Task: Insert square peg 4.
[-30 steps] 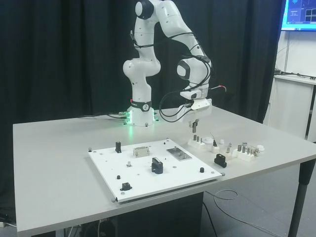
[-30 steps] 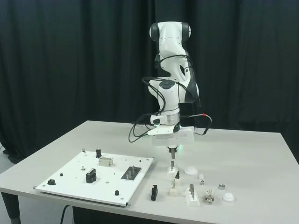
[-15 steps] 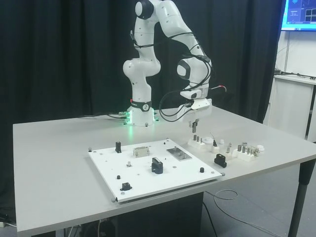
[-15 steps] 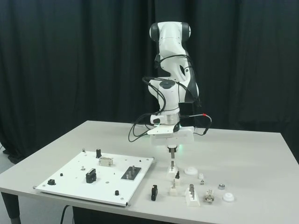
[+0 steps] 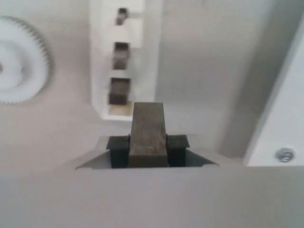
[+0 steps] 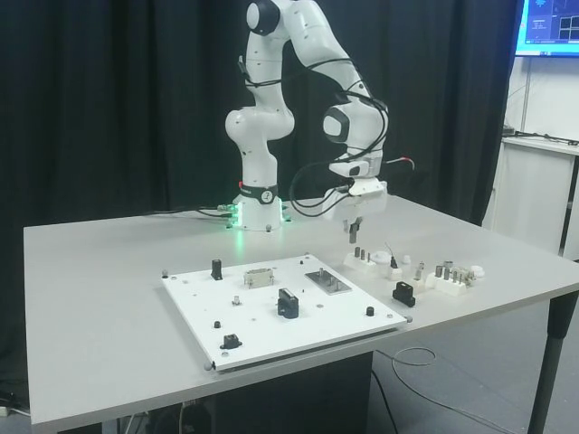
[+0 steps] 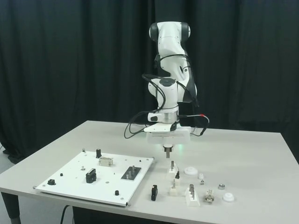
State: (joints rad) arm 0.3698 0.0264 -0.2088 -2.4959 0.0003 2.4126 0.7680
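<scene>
While the arm (image 6: pixel 298 54) hangs above the grey table (image 6: pixel 109 271), I can see from the wrist camera that the gripper (image 5: pixel 148 148) is clenched on the square peg (image 5: pixel 148 135), its two black fingertips (image 5: pixel 118 149) pressed against opposite sides of the peg, which sticks out past them. In the first room view the gripper (image 6: pixel 351 221) holds the peg (image 6: pixel 350 234) upright in the air, clear of the table, over the gap between the white board (image 6: pixel 280 303) and the white peg holder (image 6: pixel 362 260). From the second room view I read the same: the peg (image 7: pixel 167 151) points down from the gripper (image 7: pixel 167 147), above and a little to the board side of the holder (image 7: pixel 172 173), not touching it. Through the wrist camera the holder (image 5: pixel 121 57) shows a row of square sockets; the nearest one looks vacant, the others carry dark pegs. Beside the holder lies a white gear (image 5: pixel 19 59), and a corner of the board with a screw (image 5: pixel 285 154) shows on the opposite side. On the board stands a grey block with upright pins (image 6: pixel 327 280).
</scene>
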